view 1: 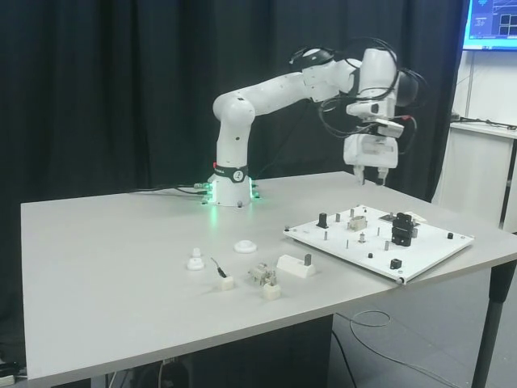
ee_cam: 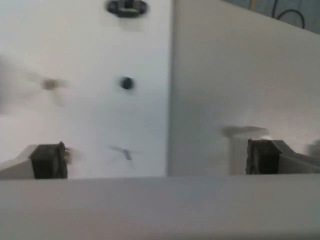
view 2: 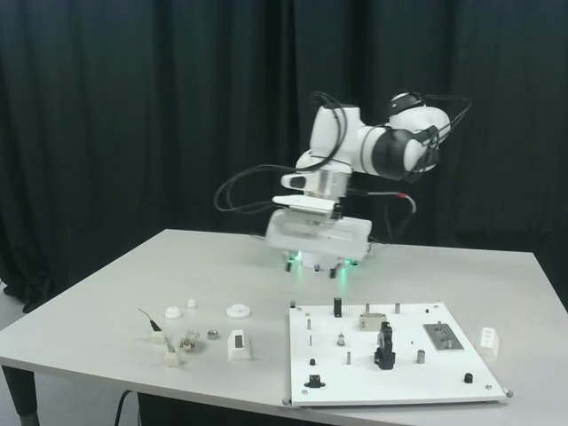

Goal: Pick waterproof.

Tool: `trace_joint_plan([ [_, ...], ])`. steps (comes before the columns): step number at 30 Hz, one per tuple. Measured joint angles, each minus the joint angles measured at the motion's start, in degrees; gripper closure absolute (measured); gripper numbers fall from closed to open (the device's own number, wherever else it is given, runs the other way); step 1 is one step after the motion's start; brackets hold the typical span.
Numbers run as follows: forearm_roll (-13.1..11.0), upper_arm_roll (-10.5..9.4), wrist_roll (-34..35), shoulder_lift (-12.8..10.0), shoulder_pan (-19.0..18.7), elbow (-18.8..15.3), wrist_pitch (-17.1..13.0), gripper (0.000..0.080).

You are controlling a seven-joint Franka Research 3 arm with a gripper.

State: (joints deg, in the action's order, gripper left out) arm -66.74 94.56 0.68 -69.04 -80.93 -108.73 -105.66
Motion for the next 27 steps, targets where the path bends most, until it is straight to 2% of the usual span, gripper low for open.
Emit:
trace_joint_plan([
  [7,0.0,0.44,-6.1,0.0,3.3,-1.5,0.3,0.0003],
  [18,-0.4,0.06,-15.4,-0.1,9.2,-3.7,1.0,0.0003],
  [23,-1.3,-0.66,-17.9,-0.2,12.1,-4.4,1.2,0.0003],
  [27,-2.9,-1.35,-19.2,-0.6,14.5,-4.7,1.2,0.0003],
])
